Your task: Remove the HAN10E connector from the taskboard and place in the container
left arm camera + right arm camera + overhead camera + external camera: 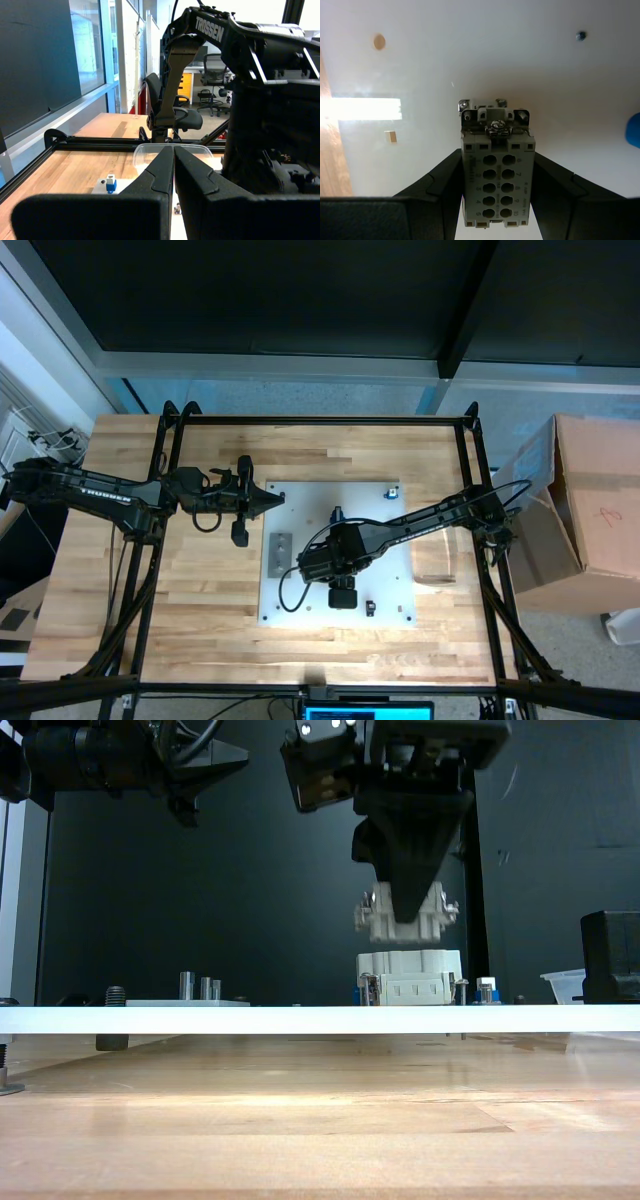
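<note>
You have the right gripper (343, 596) clamped on the HAN10E connector (498, 170), which hangs upright above its mating base (410, 978) on the taskboard (300, 612) and is clear of it (the low view shows a gap between them). Removal looks done; the carry and the drop are left. The container (440, 562) sits just beside the board's right edge. Farther back, the left gripper (173, 165) hovers over the board's left edge, fingers pressed together on nothing.
</note>
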Tool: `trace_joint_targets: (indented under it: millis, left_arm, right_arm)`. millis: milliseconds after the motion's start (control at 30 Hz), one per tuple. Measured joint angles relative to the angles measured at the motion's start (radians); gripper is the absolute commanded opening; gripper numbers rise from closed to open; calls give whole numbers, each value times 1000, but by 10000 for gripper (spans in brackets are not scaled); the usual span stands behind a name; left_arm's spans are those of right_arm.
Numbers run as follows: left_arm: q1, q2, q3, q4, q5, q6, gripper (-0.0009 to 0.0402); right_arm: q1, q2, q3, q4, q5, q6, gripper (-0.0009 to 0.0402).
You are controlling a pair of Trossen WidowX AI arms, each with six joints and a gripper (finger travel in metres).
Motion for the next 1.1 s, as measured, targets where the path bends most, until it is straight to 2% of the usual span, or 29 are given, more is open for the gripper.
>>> trace_joint_targets:
  millis: [533, 1100]
  left_arm:
    - [0, 0, 0, 0, 0, 0, 0]
    - [0, 0, 0, 0, 0, 0, 0]
  right_arm:
    - [0, -106, 0, 3, -4, -1, 2]
    - [0, -112, 0, 15, -5, -6, 2]
